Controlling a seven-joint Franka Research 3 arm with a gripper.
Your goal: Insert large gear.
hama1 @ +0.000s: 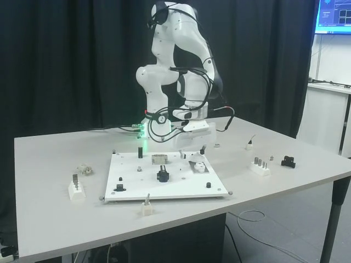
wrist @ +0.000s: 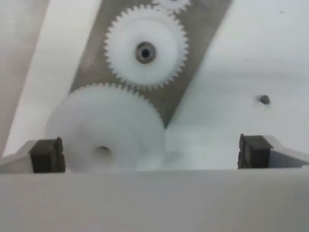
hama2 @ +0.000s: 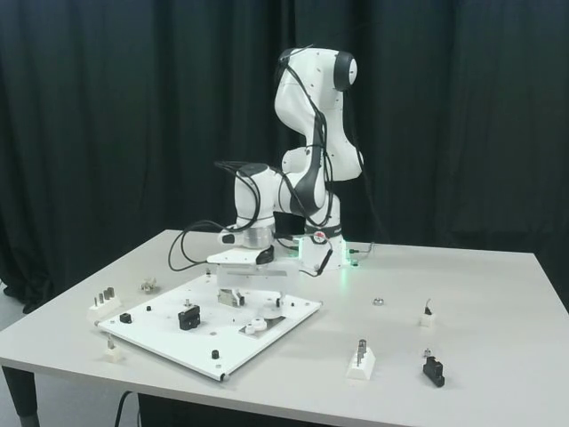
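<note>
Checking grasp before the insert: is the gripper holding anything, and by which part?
Nothing held. The gripper is open; the large gear lies near one finger, not clamped.

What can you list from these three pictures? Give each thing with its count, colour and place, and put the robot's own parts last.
large gear: one, white, on the grey strip of the board, between the open fingers, touching neither.
meshing gear: one, white, beside the large gear, with a dark centre hole.
small gear: one, white, at the far end of the strip, cut by the picture's edge.
assembly board: one, white, mid table, carrying small black and grey parts.
loose fixtures: several, white, black or grey, on the table around the board.
table: one, grey.
curtain: black, behind the table.
arm: one, white, bent over the board.
gripper: one, black pads, open.
</note>
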